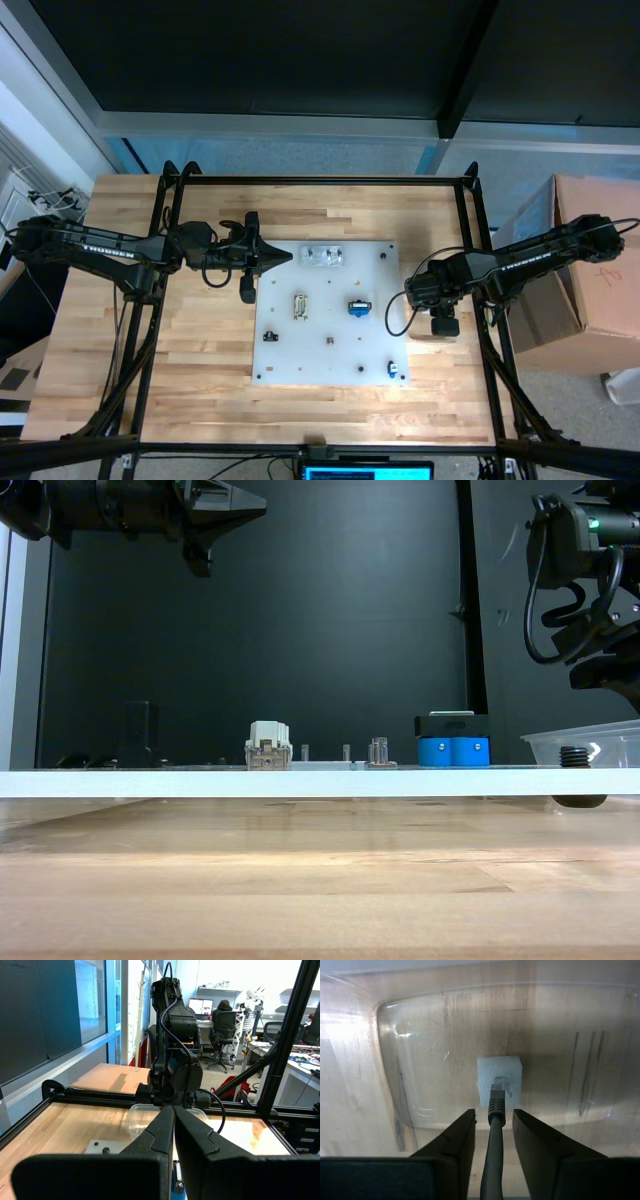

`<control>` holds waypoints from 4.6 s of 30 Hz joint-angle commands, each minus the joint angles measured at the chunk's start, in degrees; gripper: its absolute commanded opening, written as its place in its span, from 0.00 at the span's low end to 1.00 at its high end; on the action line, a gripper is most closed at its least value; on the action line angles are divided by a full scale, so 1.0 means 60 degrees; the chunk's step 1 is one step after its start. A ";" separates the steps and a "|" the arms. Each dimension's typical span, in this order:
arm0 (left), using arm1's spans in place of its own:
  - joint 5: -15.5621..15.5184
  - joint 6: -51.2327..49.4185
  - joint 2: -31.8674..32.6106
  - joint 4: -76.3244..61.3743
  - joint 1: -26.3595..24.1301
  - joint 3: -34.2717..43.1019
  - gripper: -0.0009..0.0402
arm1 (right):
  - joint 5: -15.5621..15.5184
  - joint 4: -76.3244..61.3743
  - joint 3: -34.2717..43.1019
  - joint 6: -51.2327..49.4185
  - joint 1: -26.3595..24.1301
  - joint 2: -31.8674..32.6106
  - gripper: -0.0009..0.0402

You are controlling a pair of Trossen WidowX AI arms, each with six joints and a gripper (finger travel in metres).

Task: Pick the RJ45 connector and install on the taskboard

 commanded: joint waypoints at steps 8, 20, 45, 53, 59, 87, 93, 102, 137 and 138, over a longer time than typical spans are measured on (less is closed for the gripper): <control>0.0004 0.0000 0.0000 0.0007 0.0004 0.0004 0.02 | 0.0025 -0.0146 -0.0004 0.0215 0.0055 -0.0973 0.43; 0.0004 0.0000 0.0000 0.0004 0.0004 0.0004 0.02 | 0.1013 -0.0495 -0.0040 0.0754 0.0798 -0.2022 0.43; 0.0004 0.0004 0.0000 0.0004 0.0004 0.0004 0.02 | 0.0903 0.0670 -0.0608 0.0637 0.0914 -0.1450 0.27; 0.0004 0.0004 0.0000 0.0004 0.0000 0.0004 0.02 | 0.0903 0.0670 -0.0612 0.0637 0.0918 -0.1450 0.04; 0.0004 0.0000 0.0000 0.0007 0.0004 0.0004 0.02 | 0.0911 0.0667 -0.0612 0.0641 0.0918 -0.1450 0.02; 0.0004 0.0004 0.0000 0.0004 0.0004 0.0004 0.02 | 0.0335 -0.1169 0.1727 0.0302 0.1242 -0.1286 0.02; 0.0004 0.0000 0.0000 0.0004 0.0004 0.0004 0.02 | 0.0255 -0.1191 0.2535 0.0896 0.1508 -0.0277 0.02; 0.0004 0.0000 0.0000 0.0007 0.0004 0.0004 0.02 | 0.0339 -0.1147 0.4113 0.1752 0.2197 0.1483 0.02; 0.0004 0.0004 0.0000 -0.0004 0.0004 0.0004 0.02 | 0.0612 -0.0353 0.6240 0.2758 0.3960 0.4350 0.02; 0.0004 0.0004 0.0000 0.0000 0.0004 0.0004 0.02 | 0.0612 -0.0324 0.6244 0.2790 0.3971 0.4368 0.02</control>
